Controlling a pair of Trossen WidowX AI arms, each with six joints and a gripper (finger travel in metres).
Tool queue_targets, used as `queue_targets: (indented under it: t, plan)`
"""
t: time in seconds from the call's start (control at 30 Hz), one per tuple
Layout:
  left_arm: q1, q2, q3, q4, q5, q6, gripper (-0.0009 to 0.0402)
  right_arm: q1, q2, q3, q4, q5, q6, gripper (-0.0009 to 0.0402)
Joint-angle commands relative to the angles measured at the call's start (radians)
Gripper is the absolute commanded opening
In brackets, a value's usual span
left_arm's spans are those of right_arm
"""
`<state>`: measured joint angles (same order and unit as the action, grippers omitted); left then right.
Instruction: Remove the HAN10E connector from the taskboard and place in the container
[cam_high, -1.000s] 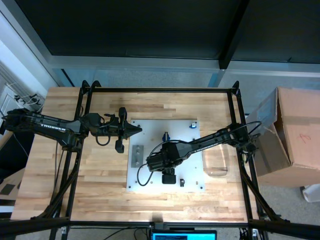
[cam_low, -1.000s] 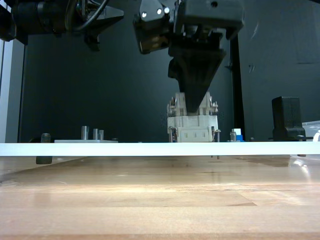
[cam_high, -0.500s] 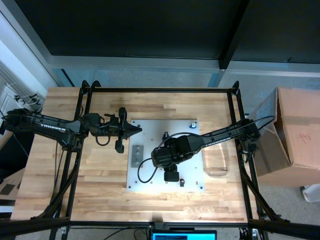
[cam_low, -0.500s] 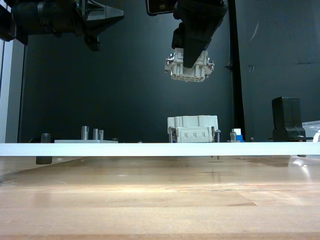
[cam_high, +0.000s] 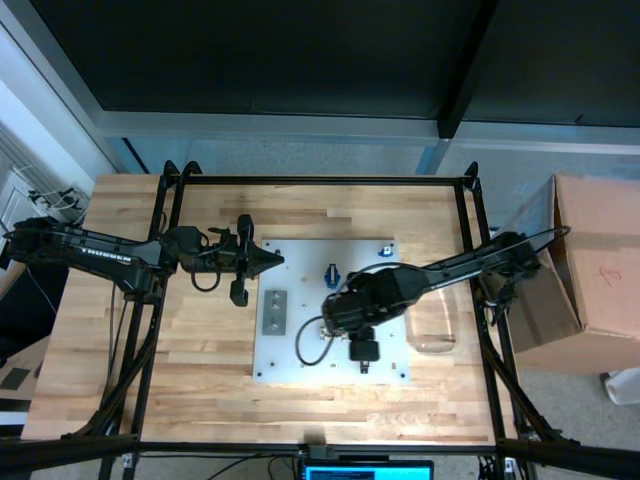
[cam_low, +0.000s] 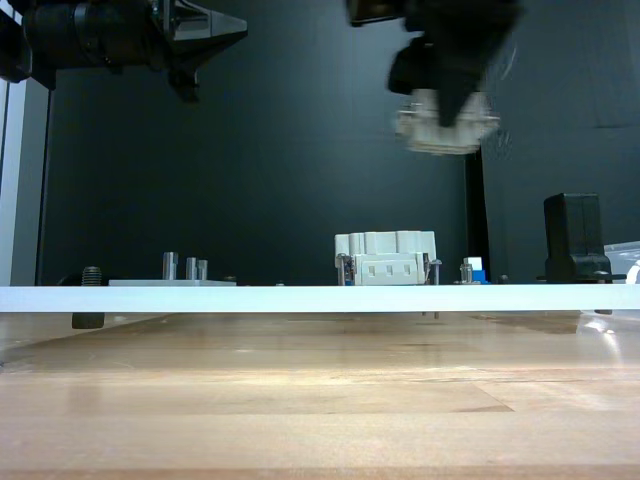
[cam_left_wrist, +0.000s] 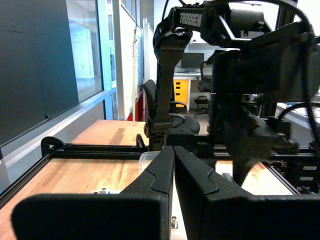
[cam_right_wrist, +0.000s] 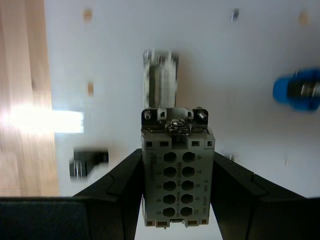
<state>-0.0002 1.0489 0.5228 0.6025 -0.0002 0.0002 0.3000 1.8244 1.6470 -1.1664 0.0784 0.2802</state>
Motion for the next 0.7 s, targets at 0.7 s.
queue_targets:
  t: [0.7]
  plan:
    - [0.000, 0.000, 0.000, 0.000, 0.000, 0.000, 0.0000, 0.028, -0.552, -0.686, 0.060, 0.000, 0.082, 0.0020]
